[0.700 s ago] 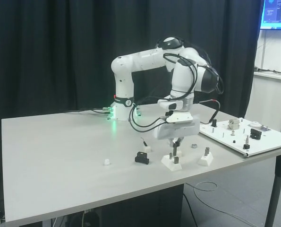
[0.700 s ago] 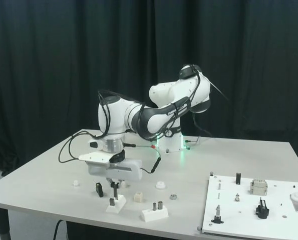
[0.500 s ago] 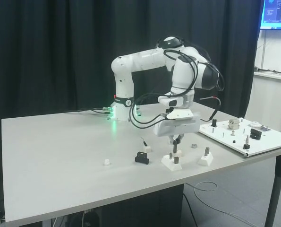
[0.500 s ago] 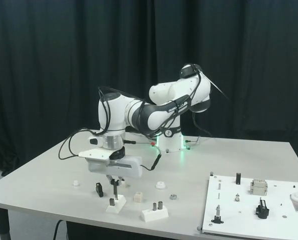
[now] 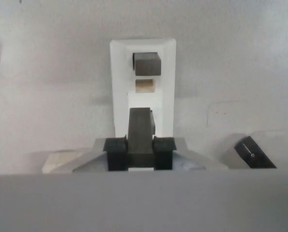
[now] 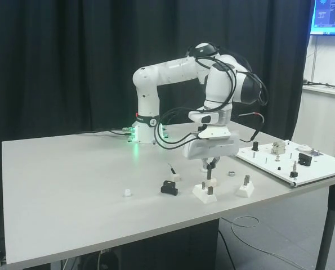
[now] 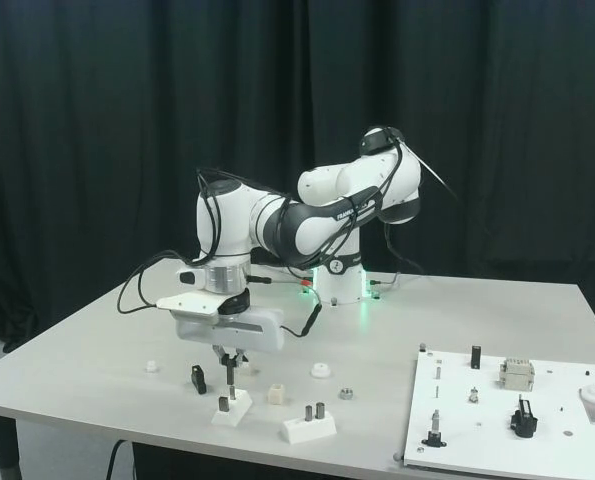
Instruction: Insert square peg 3.
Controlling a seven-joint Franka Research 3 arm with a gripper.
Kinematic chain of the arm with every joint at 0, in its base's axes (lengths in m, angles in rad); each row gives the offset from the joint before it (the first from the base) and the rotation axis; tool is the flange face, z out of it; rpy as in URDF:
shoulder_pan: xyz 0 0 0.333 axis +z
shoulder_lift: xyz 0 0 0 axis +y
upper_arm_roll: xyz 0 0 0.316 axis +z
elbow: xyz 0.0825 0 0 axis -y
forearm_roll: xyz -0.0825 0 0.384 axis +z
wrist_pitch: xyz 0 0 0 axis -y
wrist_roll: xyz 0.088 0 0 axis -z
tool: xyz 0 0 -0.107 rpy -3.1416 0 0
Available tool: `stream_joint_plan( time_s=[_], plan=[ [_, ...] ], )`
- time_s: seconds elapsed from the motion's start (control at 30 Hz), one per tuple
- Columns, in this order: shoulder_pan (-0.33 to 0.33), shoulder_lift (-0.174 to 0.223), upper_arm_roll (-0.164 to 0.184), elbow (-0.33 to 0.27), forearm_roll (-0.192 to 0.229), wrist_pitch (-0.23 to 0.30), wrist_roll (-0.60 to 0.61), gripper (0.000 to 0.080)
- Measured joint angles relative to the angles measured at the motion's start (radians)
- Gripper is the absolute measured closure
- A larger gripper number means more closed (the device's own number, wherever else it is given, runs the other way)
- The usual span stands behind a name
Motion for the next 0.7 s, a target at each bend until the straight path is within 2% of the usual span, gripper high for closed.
stream_joint_plan(
  time_s=[0.47, 0.7],
  plan=[
    [0.004, -0.003, -0.005, 0.0, 0.0, -0.005, 0.035, 0.0692],
    [0.021, -0.009, -0.012, 0.0, 0.001, -0.039, 0.076, 0.0692]
  ],
)
